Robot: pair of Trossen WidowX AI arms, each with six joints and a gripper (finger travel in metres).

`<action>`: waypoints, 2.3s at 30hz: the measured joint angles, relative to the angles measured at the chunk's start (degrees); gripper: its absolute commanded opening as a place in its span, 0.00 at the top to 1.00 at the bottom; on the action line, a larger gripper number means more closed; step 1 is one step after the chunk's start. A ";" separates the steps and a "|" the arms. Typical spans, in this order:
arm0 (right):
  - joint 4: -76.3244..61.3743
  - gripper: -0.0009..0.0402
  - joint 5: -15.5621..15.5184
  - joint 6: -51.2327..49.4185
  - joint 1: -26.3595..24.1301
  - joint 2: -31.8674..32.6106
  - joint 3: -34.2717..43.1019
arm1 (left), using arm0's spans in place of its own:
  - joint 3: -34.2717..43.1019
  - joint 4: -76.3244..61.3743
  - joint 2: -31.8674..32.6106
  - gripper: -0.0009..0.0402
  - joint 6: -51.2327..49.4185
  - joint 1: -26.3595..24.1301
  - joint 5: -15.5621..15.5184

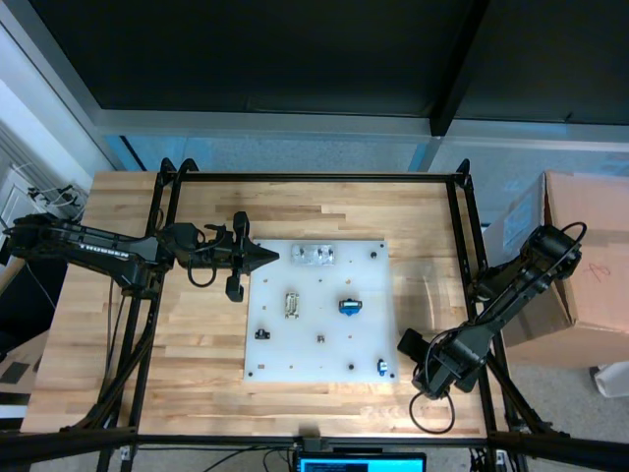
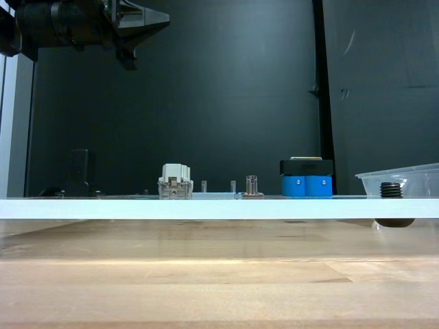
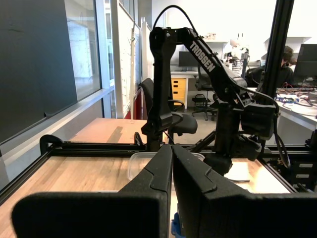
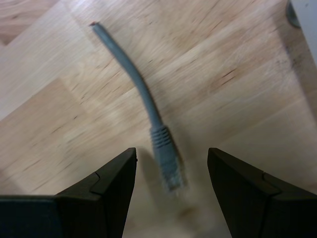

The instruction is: Remove the RJ45 connector from the taskboard and place in the container

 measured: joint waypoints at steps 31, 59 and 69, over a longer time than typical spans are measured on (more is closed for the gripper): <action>2.45 0.96 -2.36 1.75 0.39 -1.16 -2.51 | 0.00 0.02 0.00 0.98 -0.02 0.00 0.00; -20.92 0.98 6.67 38.77 -12.04 -21.55 4.83 | 0.00 0.00 0.00 0.98 0.00 0.00 0.00; -24.76 0.92 7.17 42.45 -24.68 -24.63 2.38 | 0.02 0.02 0.00 0.98 0.00 0.00 0.00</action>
